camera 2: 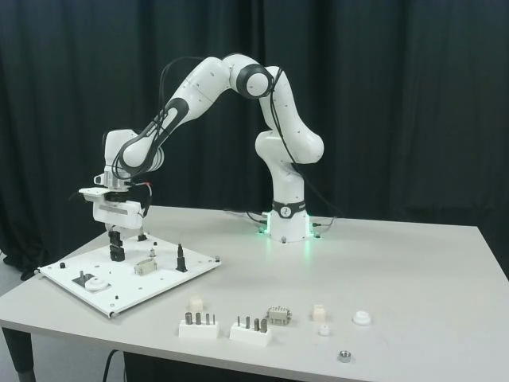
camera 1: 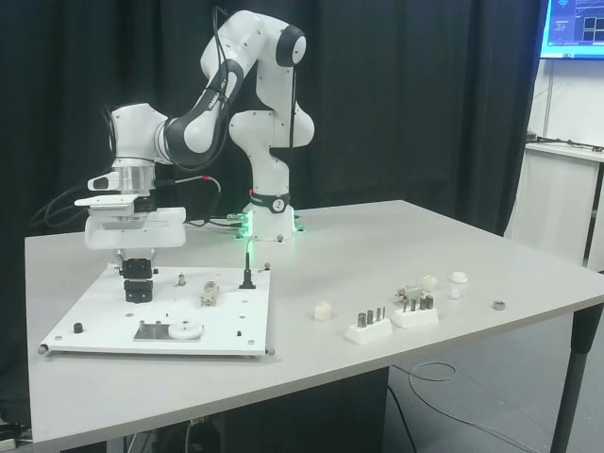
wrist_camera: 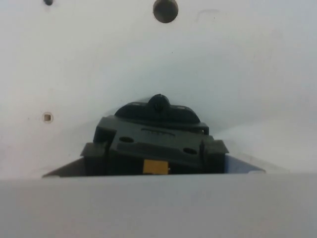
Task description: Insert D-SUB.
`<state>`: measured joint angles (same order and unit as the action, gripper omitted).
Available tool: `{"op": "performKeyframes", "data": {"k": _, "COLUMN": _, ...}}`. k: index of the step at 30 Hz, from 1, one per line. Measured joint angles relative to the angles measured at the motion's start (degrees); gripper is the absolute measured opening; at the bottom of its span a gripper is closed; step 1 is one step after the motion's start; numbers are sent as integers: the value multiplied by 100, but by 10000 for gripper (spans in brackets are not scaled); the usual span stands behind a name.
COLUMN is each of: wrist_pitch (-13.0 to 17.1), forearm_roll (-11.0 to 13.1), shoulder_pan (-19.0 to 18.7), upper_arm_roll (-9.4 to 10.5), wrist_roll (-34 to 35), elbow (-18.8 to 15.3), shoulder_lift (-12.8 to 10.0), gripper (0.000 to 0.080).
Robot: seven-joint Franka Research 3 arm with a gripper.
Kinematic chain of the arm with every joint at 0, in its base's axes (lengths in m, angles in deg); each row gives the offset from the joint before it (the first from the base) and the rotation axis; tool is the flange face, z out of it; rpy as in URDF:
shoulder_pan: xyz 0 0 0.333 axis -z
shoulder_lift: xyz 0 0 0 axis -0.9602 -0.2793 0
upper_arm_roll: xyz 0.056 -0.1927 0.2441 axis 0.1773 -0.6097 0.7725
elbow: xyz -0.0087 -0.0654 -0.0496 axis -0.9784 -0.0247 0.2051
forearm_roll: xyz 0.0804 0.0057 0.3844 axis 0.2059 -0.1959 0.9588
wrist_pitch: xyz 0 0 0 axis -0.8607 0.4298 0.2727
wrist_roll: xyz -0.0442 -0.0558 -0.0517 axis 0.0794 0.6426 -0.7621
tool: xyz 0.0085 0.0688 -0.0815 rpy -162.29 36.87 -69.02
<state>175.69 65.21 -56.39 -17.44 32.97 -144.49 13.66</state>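
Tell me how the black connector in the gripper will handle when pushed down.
The black connector looks like a blocky moulded shell, so probably stiff and light. Held by the gripper just above the white board, it might tilt if pushed off-centre.

The white arm [camera 2: 238, 87] rises from its base [camera 2: 288, 225], bends at a high elbow and reaches down over the white board [camera 1: 165, 316]. The wrist points straight down. The gripper [camera 1: 138, 286] hangs just above the board near its far edge, and its fingers are closed on the black D-SUB connector [wrist_camera: 156, 144].
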Motion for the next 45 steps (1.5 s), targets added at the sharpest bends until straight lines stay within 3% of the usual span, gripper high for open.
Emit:
{"op": "performKeyframes", "data": {"k": 17, "wrist_pitch": 45, "forearm_roll": -12, "shoulder_pan": -5, "upper_arm_roll": 16, "wrist_roll": 92, "elbow": 1, "shoulder_lift": -6, "gripper": 396}}
{"op": "performKeyframes", "data": {"k": 31, "wrist_pitch": 48, "forearm_roll": -312, "shoulder_pan": -62, "upper_arm_roll": 15, "wrist_roll": 86, "elbow": 8, "shoulder_lift": -6, "gripper": 396}}
{"op": "performKeyframes", "data": {"k": 45, "wrist_pitch": 68, "forearm_roll": -439, "shoulder_pan": -79, "upper_arm_roll": 17, "wrist_roll": 51, "elbow": 18, "shoulder_lift": -19, "gripper": 396}}
